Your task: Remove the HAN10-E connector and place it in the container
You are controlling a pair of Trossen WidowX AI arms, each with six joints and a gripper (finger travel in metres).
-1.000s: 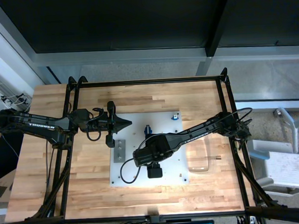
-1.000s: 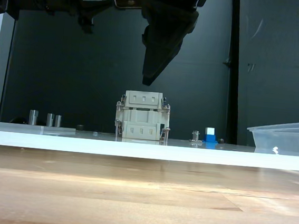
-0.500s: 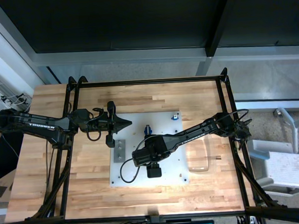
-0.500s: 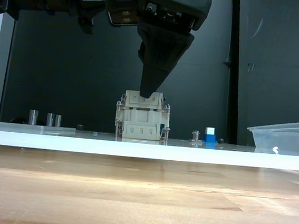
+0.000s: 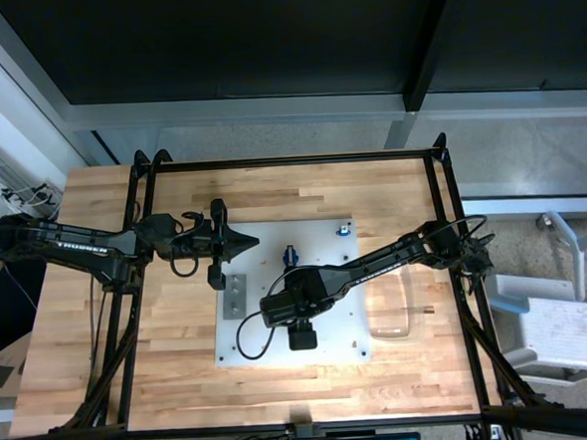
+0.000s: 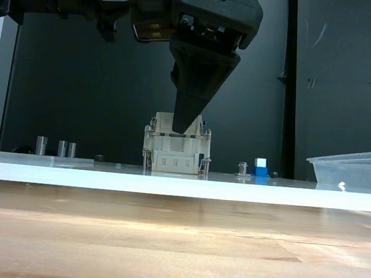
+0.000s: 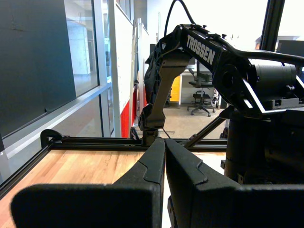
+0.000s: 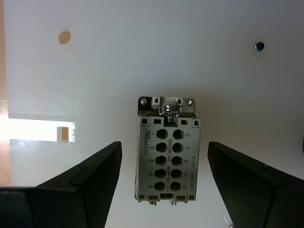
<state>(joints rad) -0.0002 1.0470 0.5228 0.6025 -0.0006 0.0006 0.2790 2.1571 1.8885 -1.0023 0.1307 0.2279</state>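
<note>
Wood-topped bench [image 5: 174, 387] carries a white board [image 5: 331, 345]; we log left to right.

Far left, the left claw [image 7: 165, 145] hangs over the far left part of the board. The high view gives us only its position. Its own wrist view shows the two fingers pressed together with a bare seam between them, holding nothing.

Next, a grey metal bar [image 5: 236, 299] lies flat along the board's left edge. The low view adds short pegs [image 6: 61, 148] standing up from it, which we cannot make out from above.

At board centre is the HAN10-E connector [image 8: 165, 161]. From above it is hidden under the right arm. The low view shows it seated upright on the board, beige, with metal fittings at its sides. The dark tip of the right claw [image 6: 184, 120] overlaps its top edge there. That view catches the claw edge-on, so we cannot read the gap from it.

The right wrist view settles it. The fingers [image 8: 90, 183] are spread wide, one on either side of the connector. White board shows in both gaps, so nothing is gripped. Ten numbered pin holes face the camera.

Right of the connector, the low view shows a small blue clip [image 6: 260, 167] on the board.

Farthest right, the see-through container [image 5: 392, 332] sits on the bench just beside the board's right edge.
</note>
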